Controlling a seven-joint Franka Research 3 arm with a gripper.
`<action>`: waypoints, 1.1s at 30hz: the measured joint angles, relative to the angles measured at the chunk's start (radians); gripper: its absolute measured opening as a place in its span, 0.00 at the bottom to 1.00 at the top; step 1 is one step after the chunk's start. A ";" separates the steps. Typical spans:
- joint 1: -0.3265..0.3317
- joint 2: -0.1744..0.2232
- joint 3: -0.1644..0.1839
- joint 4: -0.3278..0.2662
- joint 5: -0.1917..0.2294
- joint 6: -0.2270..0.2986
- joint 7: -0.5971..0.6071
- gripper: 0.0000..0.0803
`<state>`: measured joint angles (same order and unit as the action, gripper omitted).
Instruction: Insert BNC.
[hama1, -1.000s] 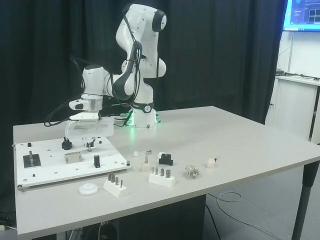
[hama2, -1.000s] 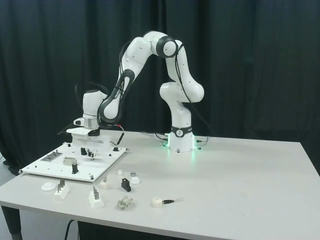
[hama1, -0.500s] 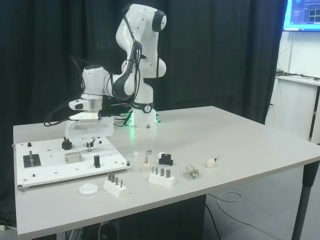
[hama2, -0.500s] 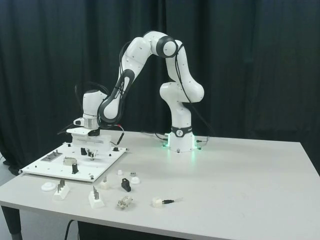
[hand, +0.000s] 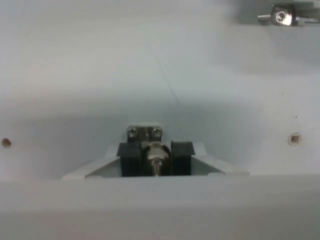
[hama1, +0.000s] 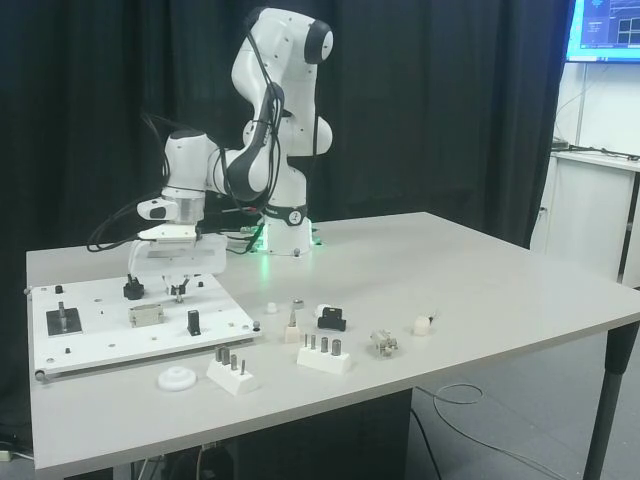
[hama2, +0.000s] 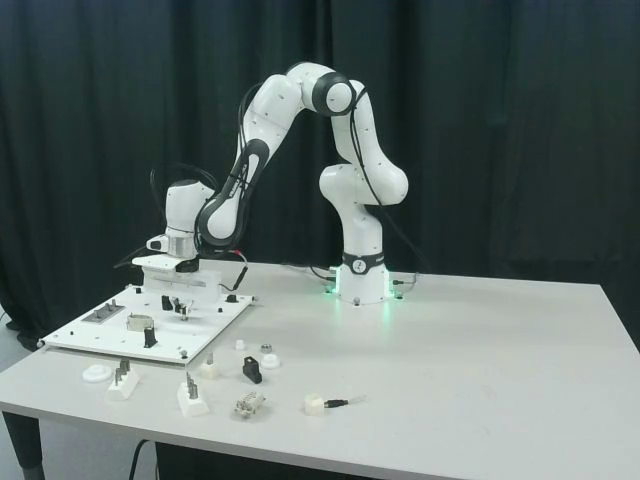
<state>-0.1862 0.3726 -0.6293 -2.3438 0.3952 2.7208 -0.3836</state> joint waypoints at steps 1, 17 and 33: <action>0.000 0.001 0.000 0.000 0.000 0.001 0.000 0.15; 0.000 0.004 0.001 0.003 0.001 0.003 0.000 0.15; 0.000 -0.004 -0.002 0.003 0.012 -0.029 0.001 0.15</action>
<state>-0.1862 0.3686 -0.6315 -2.3407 0.4075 2.6923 -0.3827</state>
